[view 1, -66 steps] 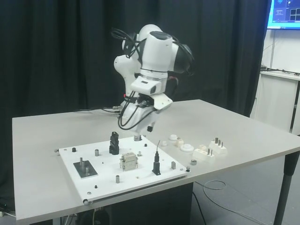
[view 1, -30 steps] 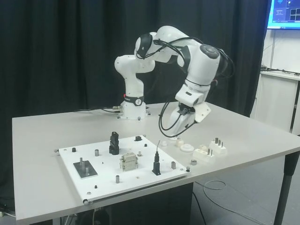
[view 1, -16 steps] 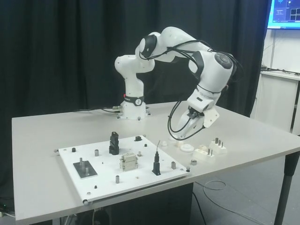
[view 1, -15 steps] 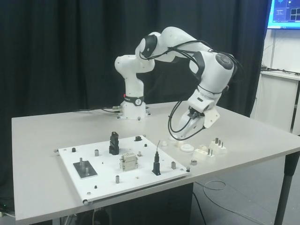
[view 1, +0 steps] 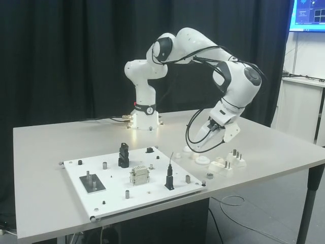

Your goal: Pick square peg 3.

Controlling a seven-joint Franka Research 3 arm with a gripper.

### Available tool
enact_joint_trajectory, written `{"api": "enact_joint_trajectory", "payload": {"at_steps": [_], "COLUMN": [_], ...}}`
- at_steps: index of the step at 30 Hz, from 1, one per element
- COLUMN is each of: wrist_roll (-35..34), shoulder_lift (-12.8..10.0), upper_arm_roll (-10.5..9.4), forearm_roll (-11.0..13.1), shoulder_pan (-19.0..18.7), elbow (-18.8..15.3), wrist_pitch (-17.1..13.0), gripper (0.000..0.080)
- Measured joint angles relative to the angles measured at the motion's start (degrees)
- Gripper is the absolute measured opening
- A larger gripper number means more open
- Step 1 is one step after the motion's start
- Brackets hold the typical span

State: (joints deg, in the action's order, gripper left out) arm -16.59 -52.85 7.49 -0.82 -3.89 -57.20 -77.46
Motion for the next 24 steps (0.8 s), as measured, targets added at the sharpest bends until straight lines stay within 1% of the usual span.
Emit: {"api": "enact_joint_trajectory", "payload": {"at_steps": [5, 9, 12, 24], "wrist_roll": [-1.3, -2.2, -2.4, -3.7], "shoulder_lift": [1.3, 2.2, 2.9, 5.7], "upper_arm_roll": [-1.61, -2.33, -2.64, -3.90], "forearm_roll": [-1.5, -2.5, -2.7, -2.7], "shoulder_pan": [0.0, 0.0, 0.0, -0.1], "elbow": [-2.8, -4.9, -6.3, -11.3], "wrist_pitch": [-1.6, -3.3, -4.4, -6.9], "gripper": [0.0800, 0.0800, 0.0800, 0.0800]}}
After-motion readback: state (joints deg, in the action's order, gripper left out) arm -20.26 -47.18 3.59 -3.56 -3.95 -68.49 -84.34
